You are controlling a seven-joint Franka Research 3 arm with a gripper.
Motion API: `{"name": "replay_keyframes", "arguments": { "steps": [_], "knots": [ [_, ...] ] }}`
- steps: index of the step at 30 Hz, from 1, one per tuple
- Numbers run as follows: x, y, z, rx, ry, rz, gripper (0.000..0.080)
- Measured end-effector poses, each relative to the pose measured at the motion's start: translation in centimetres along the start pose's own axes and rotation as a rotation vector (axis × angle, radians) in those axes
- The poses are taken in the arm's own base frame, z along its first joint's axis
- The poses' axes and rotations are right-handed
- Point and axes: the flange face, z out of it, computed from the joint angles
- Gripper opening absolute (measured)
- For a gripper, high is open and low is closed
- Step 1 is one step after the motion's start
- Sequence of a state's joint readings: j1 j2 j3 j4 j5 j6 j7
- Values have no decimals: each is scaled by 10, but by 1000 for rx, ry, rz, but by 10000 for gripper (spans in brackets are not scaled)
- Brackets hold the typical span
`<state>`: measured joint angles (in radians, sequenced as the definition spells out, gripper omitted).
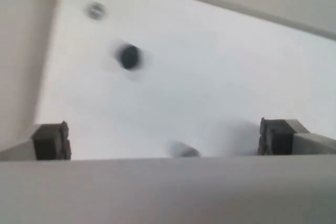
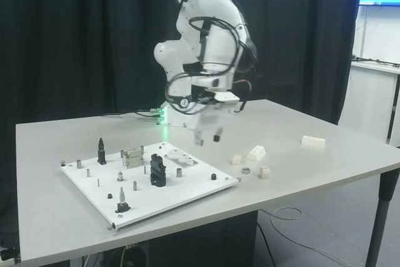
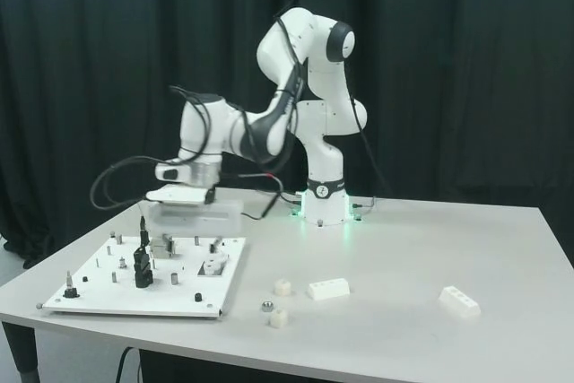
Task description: Remove D-SUB.
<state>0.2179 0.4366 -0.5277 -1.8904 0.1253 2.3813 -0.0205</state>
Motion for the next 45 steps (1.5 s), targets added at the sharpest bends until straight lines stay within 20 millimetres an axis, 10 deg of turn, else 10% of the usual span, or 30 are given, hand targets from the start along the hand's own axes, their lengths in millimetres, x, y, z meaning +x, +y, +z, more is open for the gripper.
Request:
{"name": "replay_keyframes", "arguments": {
  "steps": [15,45],
  "knots": [
    [20,75,-8,22,-5,149,800],
    [35,149,60,36,-166,181,800]
  ]
}}
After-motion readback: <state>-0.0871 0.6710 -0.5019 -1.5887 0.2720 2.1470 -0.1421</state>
